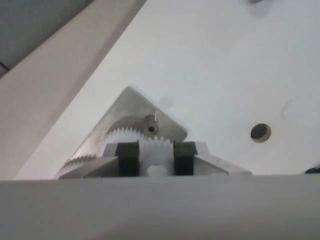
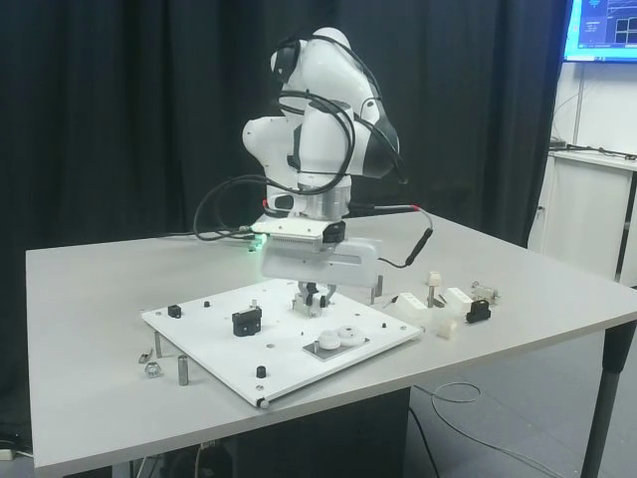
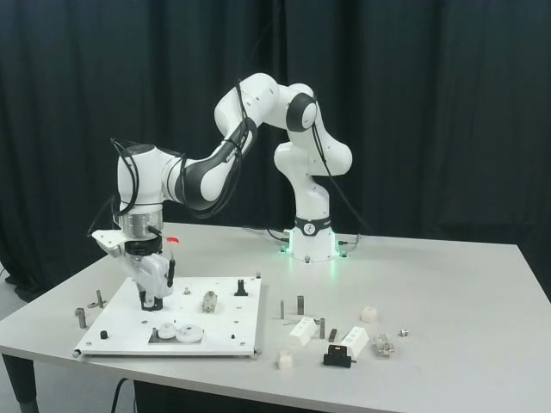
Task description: Place small gear.
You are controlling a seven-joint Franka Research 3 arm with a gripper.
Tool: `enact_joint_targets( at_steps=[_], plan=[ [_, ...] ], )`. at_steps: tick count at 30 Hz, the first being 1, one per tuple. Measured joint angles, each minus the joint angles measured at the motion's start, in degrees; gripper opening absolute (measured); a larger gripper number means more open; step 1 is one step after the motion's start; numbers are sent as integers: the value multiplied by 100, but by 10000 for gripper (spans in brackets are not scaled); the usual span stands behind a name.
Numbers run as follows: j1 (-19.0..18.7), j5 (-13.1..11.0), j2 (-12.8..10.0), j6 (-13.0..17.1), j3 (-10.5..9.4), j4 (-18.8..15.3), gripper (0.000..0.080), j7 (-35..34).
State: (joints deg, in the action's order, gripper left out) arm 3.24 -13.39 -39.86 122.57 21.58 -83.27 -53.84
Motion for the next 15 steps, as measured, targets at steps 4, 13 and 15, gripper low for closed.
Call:
enact_joint_targets(
  at_steps=[4,13,15],
  plan=[
    [0,0,31,-13,8,1,138,1],
    [0,-8,87,-55,16,39,138,146],
    [-3,-25,100,-73,14,59,138,136]
  ],
)
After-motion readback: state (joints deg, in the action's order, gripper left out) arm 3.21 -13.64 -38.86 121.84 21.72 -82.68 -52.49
